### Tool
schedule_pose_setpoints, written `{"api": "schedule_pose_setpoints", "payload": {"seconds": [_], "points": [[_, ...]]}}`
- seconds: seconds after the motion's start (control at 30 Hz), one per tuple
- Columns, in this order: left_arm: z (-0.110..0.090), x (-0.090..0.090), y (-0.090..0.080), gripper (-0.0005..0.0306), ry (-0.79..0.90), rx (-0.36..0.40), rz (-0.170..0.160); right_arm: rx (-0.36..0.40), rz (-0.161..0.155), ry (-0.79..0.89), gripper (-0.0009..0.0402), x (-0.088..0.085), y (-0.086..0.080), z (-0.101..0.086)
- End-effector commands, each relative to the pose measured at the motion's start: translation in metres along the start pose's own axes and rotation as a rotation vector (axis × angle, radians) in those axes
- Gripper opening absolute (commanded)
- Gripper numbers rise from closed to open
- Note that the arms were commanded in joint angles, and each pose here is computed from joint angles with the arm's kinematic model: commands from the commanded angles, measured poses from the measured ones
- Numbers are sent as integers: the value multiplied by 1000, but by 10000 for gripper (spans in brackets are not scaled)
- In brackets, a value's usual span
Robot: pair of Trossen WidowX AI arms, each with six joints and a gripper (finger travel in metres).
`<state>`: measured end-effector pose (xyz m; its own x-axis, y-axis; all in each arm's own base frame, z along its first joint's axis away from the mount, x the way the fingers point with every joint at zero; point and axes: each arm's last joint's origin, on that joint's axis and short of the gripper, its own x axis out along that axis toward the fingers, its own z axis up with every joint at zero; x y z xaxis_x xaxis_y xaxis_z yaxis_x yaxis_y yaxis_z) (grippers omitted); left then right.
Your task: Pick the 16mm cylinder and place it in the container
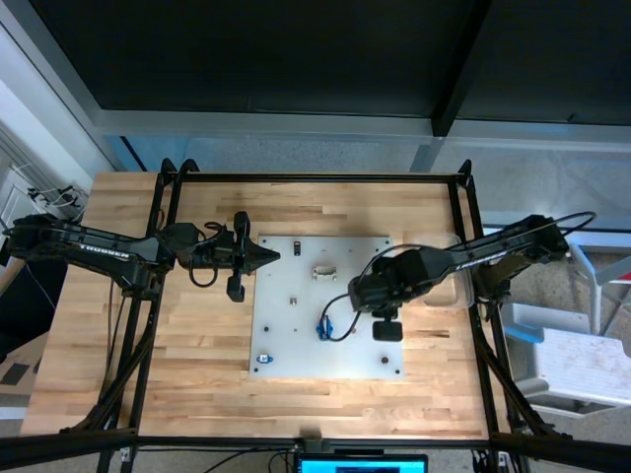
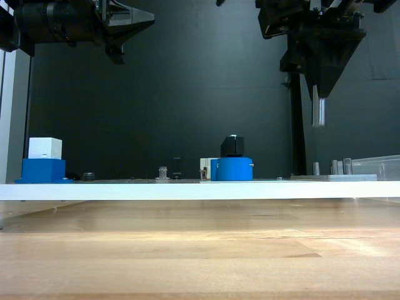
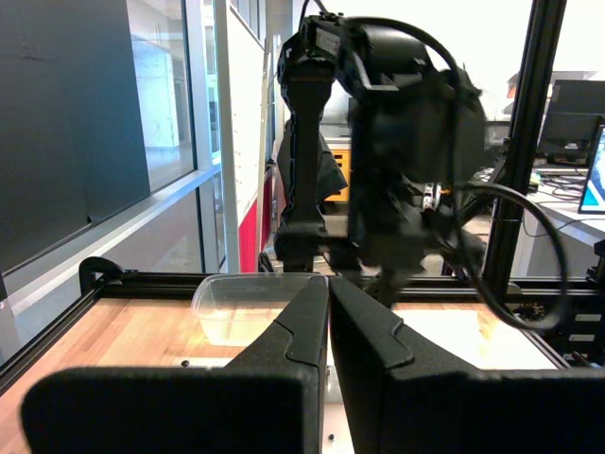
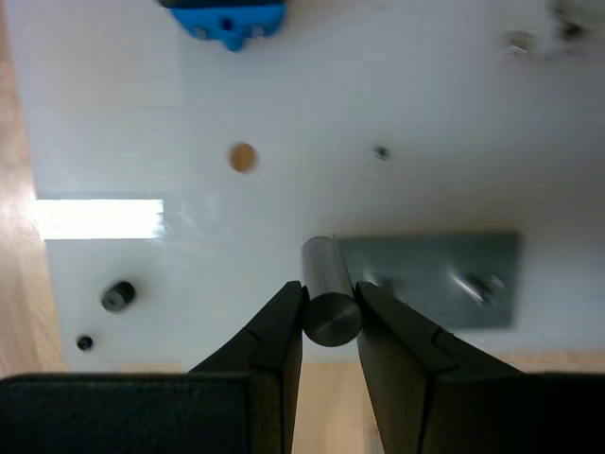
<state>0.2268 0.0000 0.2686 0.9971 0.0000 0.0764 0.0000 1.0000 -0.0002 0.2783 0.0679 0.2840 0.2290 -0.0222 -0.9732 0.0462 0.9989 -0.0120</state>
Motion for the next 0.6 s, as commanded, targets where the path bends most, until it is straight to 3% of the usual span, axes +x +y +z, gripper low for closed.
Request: {"api": "schedule_pose_setpoints", "payload": {"seconds": [0.03, 0.6], "points": [[0, 0, 0, 0, 0, 0, 0, 24, -44, -9, 34, -8, -11, -7], [0, 0, 0, 0, 0, 0, 0, 206, -85, 34, 34, -9, -60, -62]]}}
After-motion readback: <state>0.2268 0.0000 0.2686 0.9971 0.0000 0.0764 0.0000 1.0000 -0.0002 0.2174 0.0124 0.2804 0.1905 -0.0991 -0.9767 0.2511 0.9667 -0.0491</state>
